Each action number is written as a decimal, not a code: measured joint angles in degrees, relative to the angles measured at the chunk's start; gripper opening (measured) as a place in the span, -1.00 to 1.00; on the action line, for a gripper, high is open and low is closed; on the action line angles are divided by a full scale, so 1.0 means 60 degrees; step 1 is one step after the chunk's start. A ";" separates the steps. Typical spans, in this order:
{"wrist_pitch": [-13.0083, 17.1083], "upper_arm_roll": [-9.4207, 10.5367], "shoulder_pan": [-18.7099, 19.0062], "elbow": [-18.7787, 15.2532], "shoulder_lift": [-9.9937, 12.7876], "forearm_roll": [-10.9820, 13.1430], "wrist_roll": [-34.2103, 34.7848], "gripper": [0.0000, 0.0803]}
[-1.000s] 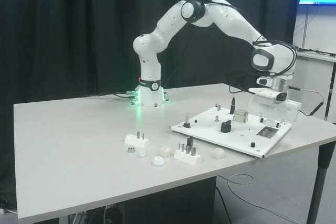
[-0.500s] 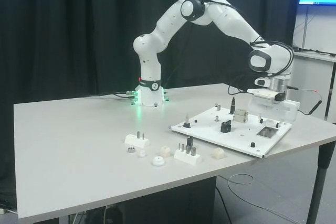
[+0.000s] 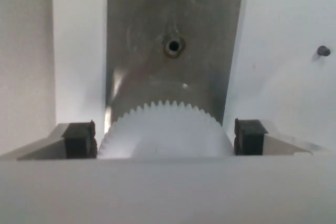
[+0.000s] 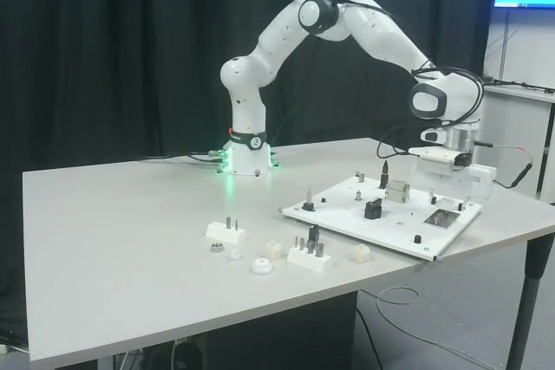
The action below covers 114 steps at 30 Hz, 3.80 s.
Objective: Insert large gear.
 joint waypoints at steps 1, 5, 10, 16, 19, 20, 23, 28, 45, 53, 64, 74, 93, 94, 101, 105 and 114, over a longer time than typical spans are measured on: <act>0.0015 -0.0002 0.0008 -0.0002 0.0000 0.0000 0.0000 0.44; 0.0055 -0.0037 0.0050 -0.0019 0.0000 -0.0006 0.0000 0.44; 0.0097 -0.0108 0.0085 -0.0047 0.0000 -0.0019 -0.0006 0.44; 0.0163 -0.0143 0.0085 -0.0099 0.0000 -0.0034 -0.0023 0.44; 0.0191 -0.0144 0.0085 -0.0114 0.0000 -0.0035 -0.0025 0.44; 0.0201 -0.0145 0.0086 -0.0119 0.0000 -0.0035 -0.0025 0.44; 0.0223 -0.0145 0.0087 -0.0129 0.0000 -0.0035 -0.0026 0.44; 0.0238 -0.0146 0.0106 -0.0133 0.0001 -0.0035 -0.0026 0.44; 0.0252 -0.0148 0.0127 -0.0135 0.0001 -0.0081 -0.0045 0.44; 0.0289 -0.0148 0.0156 -0.0149 0.0001 -0.0217 -0.0055 0.44; 0.0304 -0.0150 0.0203 -0.0148 0.0002 -0.0430 -0.0072 0.44; 0.0327 -0.0160 0.0259 -0.0147 0.0011 -0.0626 -0.0072 0.44; 0.0353 -0.0179 0.0276 -0.0146 0.0023 -0.0626 -0.0072 0.44; 0.0353 -0.0181 0.0278 -0.0146 0.0023 -0.0626 -0.0072 0.44; 0.0352 -0.0191 0.0283 -0.0146 0.0024 -0.0626 -0.0048 0.44; 0.0334 -0.0202 0.0291 -0.0145 0.0023 -0.0625 0.0097 0.44; 0.0105 -0.0286 0.0316 -0.0046 -0.0042 -0.0624 0.0215 0.44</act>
